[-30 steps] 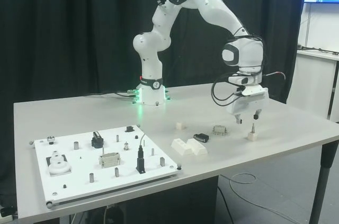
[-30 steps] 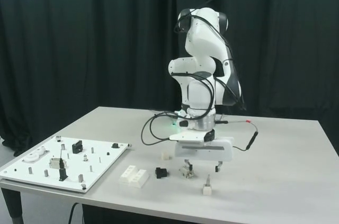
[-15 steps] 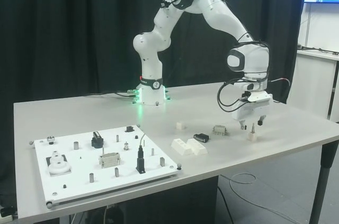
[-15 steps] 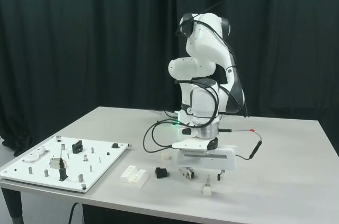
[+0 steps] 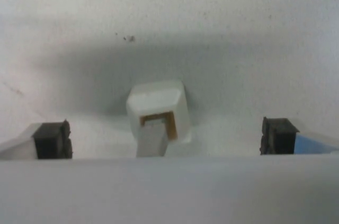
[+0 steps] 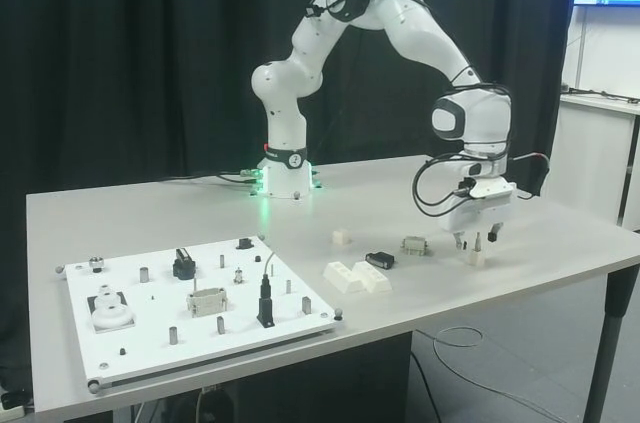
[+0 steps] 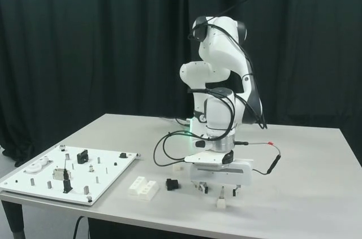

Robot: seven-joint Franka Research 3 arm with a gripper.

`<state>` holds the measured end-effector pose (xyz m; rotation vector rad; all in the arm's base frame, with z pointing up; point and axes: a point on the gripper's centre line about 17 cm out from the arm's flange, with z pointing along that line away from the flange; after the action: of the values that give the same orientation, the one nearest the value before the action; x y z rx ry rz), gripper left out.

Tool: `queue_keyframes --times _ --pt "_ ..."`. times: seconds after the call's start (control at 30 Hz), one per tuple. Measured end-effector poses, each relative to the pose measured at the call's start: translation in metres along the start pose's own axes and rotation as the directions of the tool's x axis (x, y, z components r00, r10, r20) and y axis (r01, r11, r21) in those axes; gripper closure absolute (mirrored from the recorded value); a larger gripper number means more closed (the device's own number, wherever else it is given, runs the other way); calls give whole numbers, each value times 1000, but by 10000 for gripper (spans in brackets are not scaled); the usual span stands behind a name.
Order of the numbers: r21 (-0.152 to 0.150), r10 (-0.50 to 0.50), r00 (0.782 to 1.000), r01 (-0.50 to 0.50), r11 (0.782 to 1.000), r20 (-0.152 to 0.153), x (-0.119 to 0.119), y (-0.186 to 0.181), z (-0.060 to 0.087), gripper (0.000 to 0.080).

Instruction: Pick Ethernet.

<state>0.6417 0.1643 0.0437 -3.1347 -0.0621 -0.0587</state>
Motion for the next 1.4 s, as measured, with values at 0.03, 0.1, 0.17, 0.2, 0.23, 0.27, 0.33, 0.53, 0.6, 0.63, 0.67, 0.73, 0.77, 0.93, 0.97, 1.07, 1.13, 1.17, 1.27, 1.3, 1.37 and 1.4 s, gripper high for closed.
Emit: queue_keyframes --times 0.03,0.1,0.17,0.2,0.23,0.27,0.33,0.53,0.6,0.63,0.67,0.73,0.77,0.93,0.97,1.07,1.13,1.17,1.27,1.3,1.37,1.4 --pt "0 0 1000 0 1000 0 0 0 1 3" --pt "-1 -1 1000 1 1000 0 1 0 2 27" --pt "-2 -2 1000 2 1000 1 1 0 3 27" --pt "-3 -2 1000 2 1000 1 2 0 3 27" --pt "-3 -2 1000 2 1000 2 2 0 4 27" --pt "-3 -2 1000 2 1000 2 2 0 4 27" --pt "-3 -2 1000 2 1000 3 2 0 4 27" --pt "-4 -1 1000 2 1000 4 2 0 5 348" --pt "-4 -2 1000 2 1000 5 2 0 5 348" --pt "-4 -2 1000 2 1000 5 2 0 5 348" --pt "-3 -1 1000 1 1000 5 2 0 5 348" --pt "-1 0 1000 0 1000 6 2 -1 4 670" --pt "0 0 1000 0 1000 7 2 -1 4 670" --pt "7 3 1000 -3 1000 17 4 -6 -2 701" --pt "8 3 1000 -3 1000 19 5 -7 -4 701" --pt "12 9 1000 -10 1000 29 6 -10 -12 701" --pt "14 14 999 -14 1000 36 7 -12 -18 701" --pt "15 15 999 -16 1000 41 8 -13 -21 701" --pt "17 17 998 -18 1000 53 9 -14 -30 701" --pt "17 18 998 -19 1000 57 10 -15 -33 701" --pt "18 19 998 -20 1000 65 10 -15 -38 701" --pt "18 20 998 -21 1000 68 11 -15 -40 701"
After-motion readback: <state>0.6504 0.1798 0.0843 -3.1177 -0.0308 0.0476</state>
